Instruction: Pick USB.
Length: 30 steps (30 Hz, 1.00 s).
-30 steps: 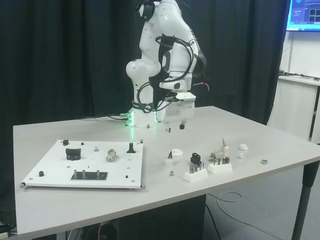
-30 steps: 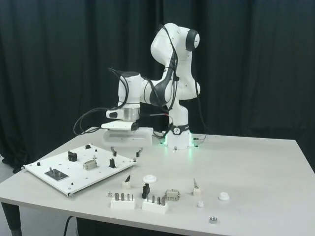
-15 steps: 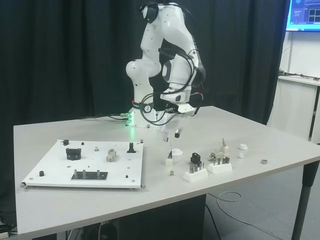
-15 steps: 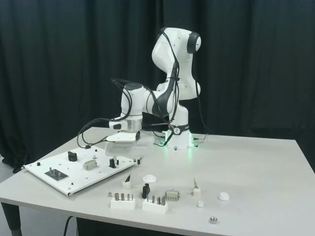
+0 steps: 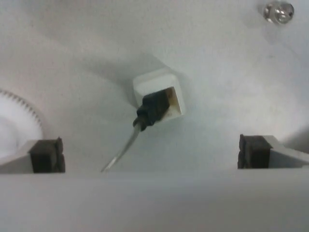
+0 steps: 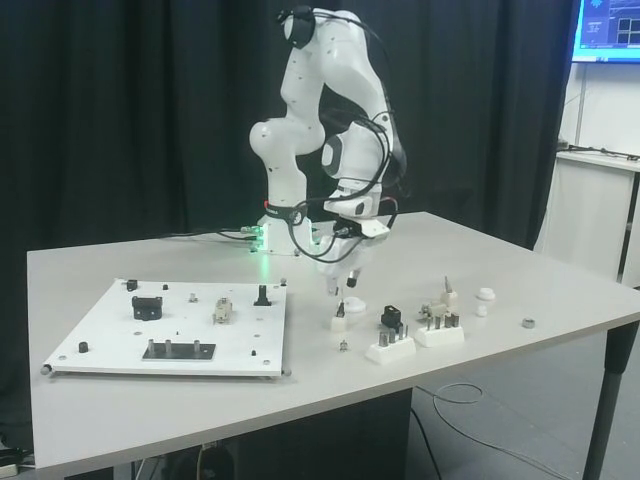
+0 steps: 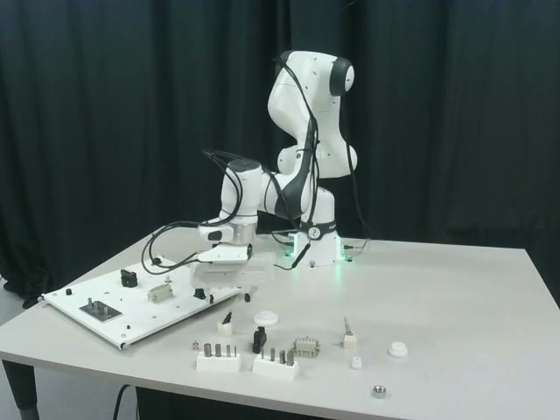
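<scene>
A white board [image 6: 170, 330] with small parts lies on the left of the grey table [image 6: 120, 400]. To its right, the hand [image 6: 340, 285] hangs low, its fingers [image 5: 47, 155] spread wide and holding nothing. Right under it, the USB plug [image 5: 153, 108] leans in a small white block [image 5: 159, 92], beside a white gear [image 7: 265, 318].

The gripper [image 6: 341, 288] is lowered from well above the table to just over the USB [image 6: 340, 311], and is shifted nearer the table's front edge. In the wrist view, the USB [image 5: 153, 109] is framed between the spread fingers [image 5: 47, 155].
</scene>
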Tool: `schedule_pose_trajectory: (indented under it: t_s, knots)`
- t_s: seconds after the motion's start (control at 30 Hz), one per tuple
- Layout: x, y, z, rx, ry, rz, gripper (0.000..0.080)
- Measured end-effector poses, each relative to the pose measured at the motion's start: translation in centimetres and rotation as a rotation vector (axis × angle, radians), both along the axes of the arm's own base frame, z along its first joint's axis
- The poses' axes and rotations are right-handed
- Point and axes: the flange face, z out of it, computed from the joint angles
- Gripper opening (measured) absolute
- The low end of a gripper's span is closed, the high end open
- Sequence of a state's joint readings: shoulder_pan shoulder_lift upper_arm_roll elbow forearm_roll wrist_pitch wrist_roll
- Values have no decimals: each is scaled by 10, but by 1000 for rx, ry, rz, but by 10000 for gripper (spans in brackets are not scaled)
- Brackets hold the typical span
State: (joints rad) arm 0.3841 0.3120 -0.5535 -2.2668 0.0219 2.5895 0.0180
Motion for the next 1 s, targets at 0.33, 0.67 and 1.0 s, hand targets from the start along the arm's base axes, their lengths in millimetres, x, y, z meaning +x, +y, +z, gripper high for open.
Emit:
schedule_pose_trajectory:
  t_s: [0.33,0.67,1.0]
  knots:
    - [1,-5,-13,-7,-22,38,800]
    - [2,-10,-24,-21,-41,58,800]
    - [3,-12,-33,-22,-52,66,800]
